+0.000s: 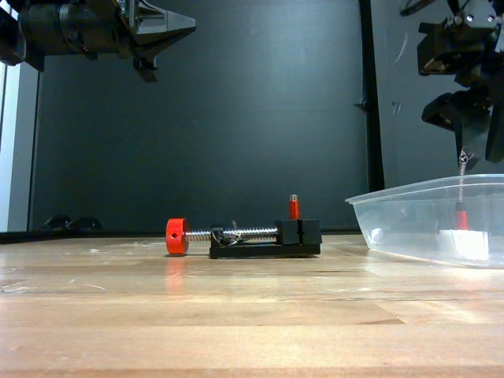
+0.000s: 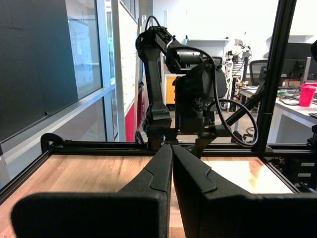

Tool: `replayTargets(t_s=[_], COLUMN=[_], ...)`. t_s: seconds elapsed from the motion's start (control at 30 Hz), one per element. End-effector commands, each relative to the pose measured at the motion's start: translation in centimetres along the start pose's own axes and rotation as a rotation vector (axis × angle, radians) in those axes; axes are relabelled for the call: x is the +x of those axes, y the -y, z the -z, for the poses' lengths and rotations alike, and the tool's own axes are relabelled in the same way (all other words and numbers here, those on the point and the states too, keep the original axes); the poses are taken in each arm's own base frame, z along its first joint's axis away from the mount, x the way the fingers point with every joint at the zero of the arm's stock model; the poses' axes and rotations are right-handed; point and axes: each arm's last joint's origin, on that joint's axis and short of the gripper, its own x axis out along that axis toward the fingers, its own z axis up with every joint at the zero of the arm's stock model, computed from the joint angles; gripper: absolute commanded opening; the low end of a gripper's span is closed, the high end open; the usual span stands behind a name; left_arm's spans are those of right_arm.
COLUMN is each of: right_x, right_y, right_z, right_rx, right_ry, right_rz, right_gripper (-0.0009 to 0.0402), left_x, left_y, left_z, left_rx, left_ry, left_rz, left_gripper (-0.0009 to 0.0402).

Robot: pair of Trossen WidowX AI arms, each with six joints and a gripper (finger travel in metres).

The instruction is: Pick the RCA connector and install on taskboard

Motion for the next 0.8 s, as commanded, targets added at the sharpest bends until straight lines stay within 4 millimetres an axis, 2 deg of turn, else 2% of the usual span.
replayTargets(t_s=[0.03, 0.47, 0.8], right_x=[0.6, 2.0, 3.2], right_y=[0.0, 0.1, -0.3], right_z=[0.2, 0.7, 0.4], right_rx=[0.001, 0.009, 0.004], right_ry=[0.007, 0.057, 0.052], right_rz=[-0.002, 0.007, -0.003], right_gripper=[0.0166, 0.0165, 0.0165], left_x=[0.0, 0.0, 0.0], left_y=[0.0, 0.0, 0.0], left_z=[0.0, 0.0, 0.0], left_rx=[0.000, 0.000, 0.000], left_ry=[0.000, 0.000, 0.000], left_rz=[0.000, 0.000, 0.000], left_gripper=[0.0000, 0.0000, 0.0000])
